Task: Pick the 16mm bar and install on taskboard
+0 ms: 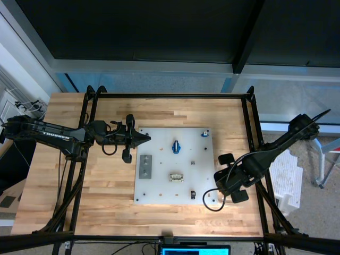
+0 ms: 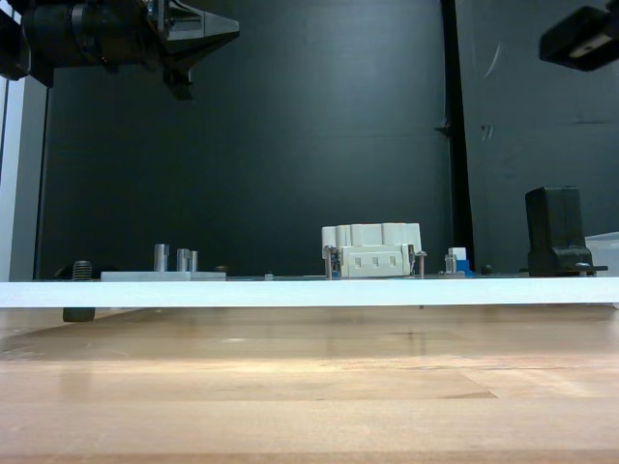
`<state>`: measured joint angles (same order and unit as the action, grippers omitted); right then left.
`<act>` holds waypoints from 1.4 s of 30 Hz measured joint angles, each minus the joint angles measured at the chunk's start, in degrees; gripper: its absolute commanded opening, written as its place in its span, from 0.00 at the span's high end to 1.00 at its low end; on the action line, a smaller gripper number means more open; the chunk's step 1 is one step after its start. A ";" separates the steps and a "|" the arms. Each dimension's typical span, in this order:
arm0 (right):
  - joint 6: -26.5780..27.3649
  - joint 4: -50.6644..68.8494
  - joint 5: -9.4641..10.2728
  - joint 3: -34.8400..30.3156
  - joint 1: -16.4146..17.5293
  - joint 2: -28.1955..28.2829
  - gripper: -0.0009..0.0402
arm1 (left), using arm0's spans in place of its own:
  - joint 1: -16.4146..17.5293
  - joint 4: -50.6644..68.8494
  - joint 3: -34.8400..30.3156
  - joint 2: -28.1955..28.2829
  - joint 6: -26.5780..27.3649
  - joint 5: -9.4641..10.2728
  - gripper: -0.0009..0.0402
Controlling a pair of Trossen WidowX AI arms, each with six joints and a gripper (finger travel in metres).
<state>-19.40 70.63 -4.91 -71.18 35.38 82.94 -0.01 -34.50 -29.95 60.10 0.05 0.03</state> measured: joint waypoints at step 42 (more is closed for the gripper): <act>65.59 -2.84 3.61 -11.50 0.00 15.41 0.98 | 0.00 -0.02 0.00 0.00 0.02 -0.02 0.98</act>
